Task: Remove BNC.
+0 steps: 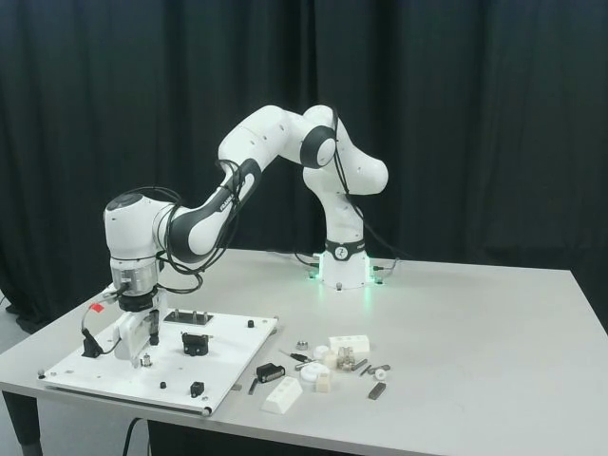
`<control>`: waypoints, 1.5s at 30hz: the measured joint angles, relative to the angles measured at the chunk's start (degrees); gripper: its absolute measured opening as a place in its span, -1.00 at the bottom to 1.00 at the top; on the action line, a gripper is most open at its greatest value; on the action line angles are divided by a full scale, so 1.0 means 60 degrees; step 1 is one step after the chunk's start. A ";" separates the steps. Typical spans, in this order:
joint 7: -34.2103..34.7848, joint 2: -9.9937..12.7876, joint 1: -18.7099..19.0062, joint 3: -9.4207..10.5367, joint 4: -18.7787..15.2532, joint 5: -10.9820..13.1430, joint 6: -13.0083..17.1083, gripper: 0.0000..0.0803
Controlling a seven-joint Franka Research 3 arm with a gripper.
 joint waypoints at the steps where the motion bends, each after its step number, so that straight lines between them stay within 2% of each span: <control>1: 0.0000 -0.0012 0.0017 0.0000 -0.0033 0.0003 0.0004 0.99; 9: 0.0000 -0.0234 0.0130 -0.0001 -0.0543 0.0008 0.0389 0.99; 25: -0.0354 -0.1037 0.0320 0.0007 -0.2109 0.0009 0.1837 0.99; 34: -0.0747 -0.1055 0.0425 0.0057 -0.2454 0.0009 0.2331 0.99; 45: -0.0905 -0.0994 0.0372 0.0060 -0.2518 0.0009 0.2645 0.99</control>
